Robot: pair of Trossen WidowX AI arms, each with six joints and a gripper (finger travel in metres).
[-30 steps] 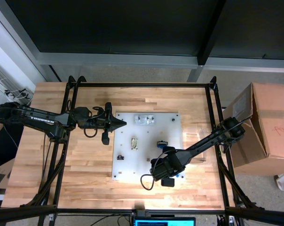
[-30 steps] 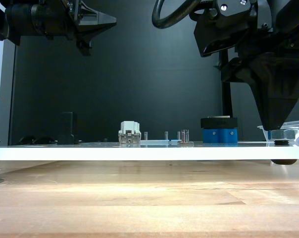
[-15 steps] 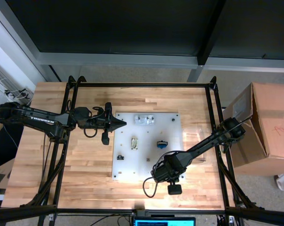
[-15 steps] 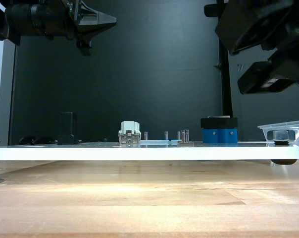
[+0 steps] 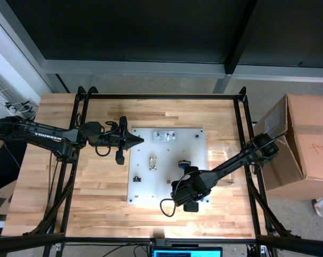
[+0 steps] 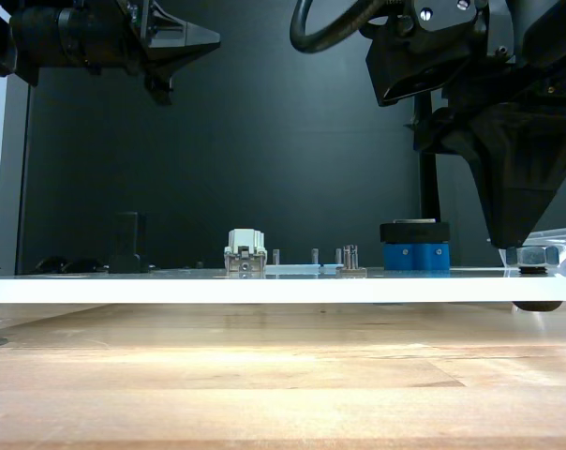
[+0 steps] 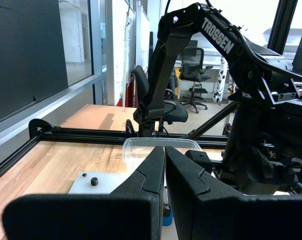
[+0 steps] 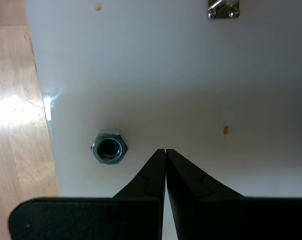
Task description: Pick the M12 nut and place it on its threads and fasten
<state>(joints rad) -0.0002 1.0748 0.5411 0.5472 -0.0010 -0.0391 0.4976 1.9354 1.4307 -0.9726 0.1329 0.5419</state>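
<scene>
The silver M12 nut [image 8: 109, 147] sits level on its black stud [image 6: 533, 270] near the white board's [image 5: 145, 187] near right edge, and nothing holds it. In the low view the nut [image 6: 531, 255] rests on top of the stud. My right gripper [image 8: 165, 150] is shut on nothing, its tip down at the board just beside the nut and apart from it. In the high view the right gripper [image 5: 192, 195] covers the nut. My left gripper [image 5: 138, 140] hangs shut and high over the board's far left edge, holding nothing.
A clear tray [image 6: 562, 240] stands behind the stud. A blue block [image 6: 414, 255] and a white connector [image 6: 245, 255] sit mid-board. A cardboard box [image 5: 300, 144] stands off the table's right side. Black frame rails run round the table.
Half a second ago the right gripper was lifted and turned away from the board; it has come back down beside the nut. The nut and the left arm have not moved.
</scene>
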